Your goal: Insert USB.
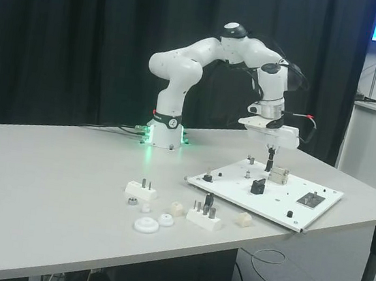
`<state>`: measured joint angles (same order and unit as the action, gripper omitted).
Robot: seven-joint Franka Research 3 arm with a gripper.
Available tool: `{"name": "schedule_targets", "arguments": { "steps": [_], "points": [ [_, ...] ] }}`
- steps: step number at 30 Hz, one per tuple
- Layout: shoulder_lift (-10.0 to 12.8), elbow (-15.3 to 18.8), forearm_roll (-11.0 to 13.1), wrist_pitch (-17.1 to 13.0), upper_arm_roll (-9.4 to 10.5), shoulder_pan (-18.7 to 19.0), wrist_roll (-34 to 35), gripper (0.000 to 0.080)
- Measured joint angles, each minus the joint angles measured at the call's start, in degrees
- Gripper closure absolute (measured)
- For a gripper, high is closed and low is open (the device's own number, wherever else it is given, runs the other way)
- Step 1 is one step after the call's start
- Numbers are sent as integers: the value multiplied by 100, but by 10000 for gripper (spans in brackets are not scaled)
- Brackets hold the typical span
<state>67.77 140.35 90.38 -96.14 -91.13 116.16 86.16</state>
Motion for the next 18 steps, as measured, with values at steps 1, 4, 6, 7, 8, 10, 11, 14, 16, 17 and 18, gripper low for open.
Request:
{"name": "schedule_targets", "arguments": {
  "steps": [1,4,6,7,8,10,11,14,16,17,18],
  "points": [
    [0,0,-2,-8,0,5,0,708],
    [1,-2,-25,-19,-3,17,0,708],
    [3,-11,-67,-35,-9,20,-2,708],
    [4,-19,-97,-57,-15,20,-6,708],
    [5,-27,-122,-75,-26,20,-7,708],
    [5,-48,-182,-85,-77,20,-8,708],
    [5,-61,-225,-84,-119,21,-9,708],
    [5,-101,-371,-55,-260,24,-9,708],
    [5,-129,-478,-8,-368,26,-9,198],
    [4,-141,-530,11,-418,27,-9,198],
    [4,-155,-588,36,-471,28,-9,198]
  ]
}}
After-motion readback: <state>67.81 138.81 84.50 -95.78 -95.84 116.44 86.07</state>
